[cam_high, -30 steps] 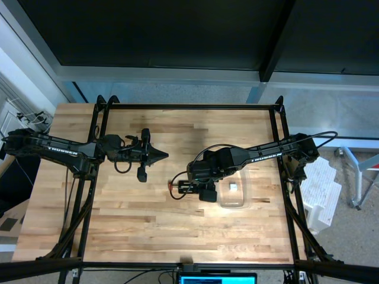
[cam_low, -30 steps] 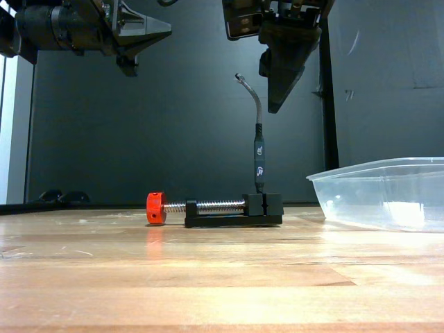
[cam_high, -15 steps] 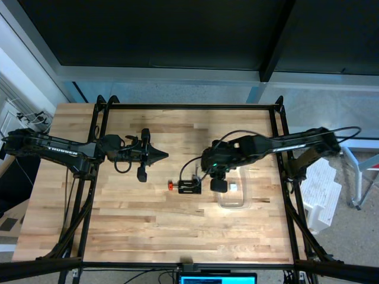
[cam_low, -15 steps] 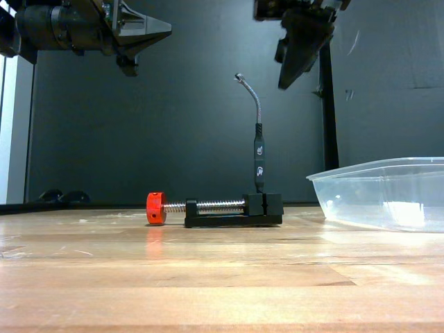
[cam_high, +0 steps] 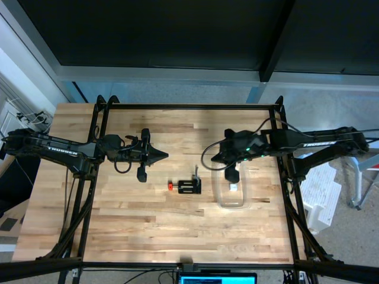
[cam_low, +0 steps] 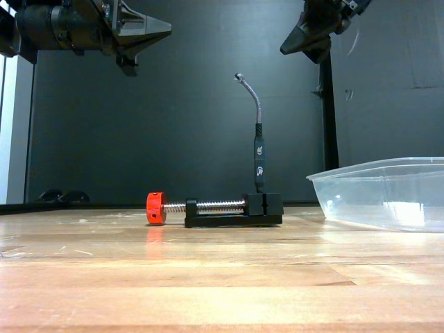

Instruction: Pick the USB-C connector and install on taskboard

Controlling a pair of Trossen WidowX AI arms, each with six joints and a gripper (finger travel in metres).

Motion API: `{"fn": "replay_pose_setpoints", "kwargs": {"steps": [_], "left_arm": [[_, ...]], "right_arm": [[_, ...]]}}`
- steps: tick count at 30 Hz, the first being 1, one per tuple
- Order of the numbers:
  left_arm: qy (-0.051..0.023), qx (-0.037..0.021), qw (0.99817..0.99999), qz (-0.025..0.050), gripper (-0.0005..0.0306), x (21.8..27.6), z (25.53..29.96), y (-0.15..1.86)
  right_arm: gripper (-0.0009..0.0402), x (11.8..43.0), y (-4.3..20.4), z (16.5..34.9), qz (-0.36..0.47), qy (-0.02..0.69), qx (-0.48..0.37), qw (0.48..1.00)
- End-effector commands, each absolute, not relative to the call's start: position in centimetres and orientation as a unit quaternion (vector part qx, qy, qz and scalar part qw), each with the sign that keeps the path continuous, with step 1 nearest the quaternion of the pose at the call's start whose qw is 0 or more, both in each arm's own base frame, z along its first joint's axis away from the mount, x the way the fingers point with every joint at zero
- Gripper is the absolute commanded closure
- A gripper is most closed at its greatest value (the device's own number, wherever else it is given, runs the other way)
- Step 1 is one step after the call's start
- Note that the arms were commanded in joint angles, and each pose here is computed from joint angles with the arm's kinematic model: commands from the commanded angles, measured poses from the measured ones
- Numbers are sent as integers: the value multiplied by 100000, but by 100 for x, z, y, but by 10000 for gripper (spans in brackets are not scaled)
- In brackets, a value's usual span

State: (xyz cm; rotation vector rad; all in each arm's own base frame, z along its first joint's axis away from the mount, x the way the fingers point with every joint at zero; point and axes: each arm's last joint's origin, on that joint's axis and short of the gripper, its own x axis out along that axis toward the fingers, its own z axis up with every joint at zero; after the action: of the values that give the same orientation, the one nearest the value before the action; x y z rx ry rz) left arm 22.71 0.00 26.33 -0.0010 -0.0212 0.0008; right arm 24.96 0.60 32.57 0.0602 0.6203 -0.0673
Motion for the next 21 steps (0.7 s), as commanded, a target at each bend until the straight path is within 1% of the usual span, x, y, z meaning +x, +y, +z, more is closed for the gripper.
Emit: {"fn": "replay_pose_setpoints", "kwargs": {"steps": [1, 11, 14, 21], "left_arm": [[-1040, -29, 99995, 19, 300, 2271, 2632, 0], [-1040, -29, 99995, 38, 300, 2271, 2632, 1], [-1059, -29, 99994, 38, 300, 2271, 2632, 1], [-1040, -29, 99995, 19, 300, 2271, 2632, 0]], "right_arm": [[394, 2397, 13, 3254, -2078, 25401, 4153, 96609], [393, 2145, -45, 3186, -2611, 13213, 4651, 98980], [393, 2079, -39, 3166, -1470, 9783, 4204, 99421], [393, 1982, -40, 3091, -1285, 4457, 4470, 99792]]}}
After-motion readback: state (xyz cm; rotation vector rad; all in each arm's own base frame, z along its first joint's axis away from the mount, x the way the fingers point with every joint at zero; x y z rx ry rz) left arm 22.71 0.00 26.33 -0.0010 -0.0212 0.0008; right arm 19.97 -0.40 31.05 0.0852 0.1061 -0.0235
